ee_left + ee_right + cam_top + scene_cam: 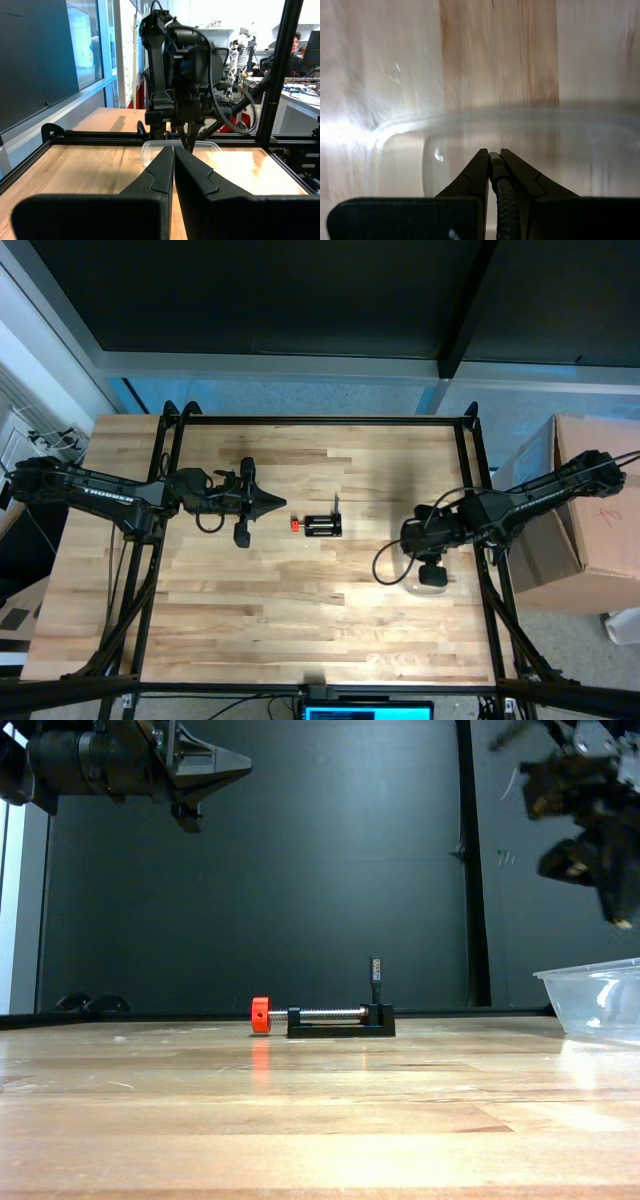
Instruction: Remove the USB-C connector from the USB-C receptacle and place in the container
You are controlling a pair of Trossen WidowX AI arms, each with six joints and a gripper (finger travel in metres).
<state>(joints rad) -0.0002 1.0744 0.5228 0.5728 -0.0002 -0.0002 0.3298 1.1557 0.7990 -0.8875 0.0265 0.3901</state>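
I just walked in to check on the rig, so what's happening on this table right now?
The right gripper is shut on the USB-C connector, holding it above the clear container on the right side of the table. It has not yet let go. The connector is clear of its receptacle, which stands upright in the small clamp mid-table. The left gripper hangs shut and empty, above the table to the left of the clamp.
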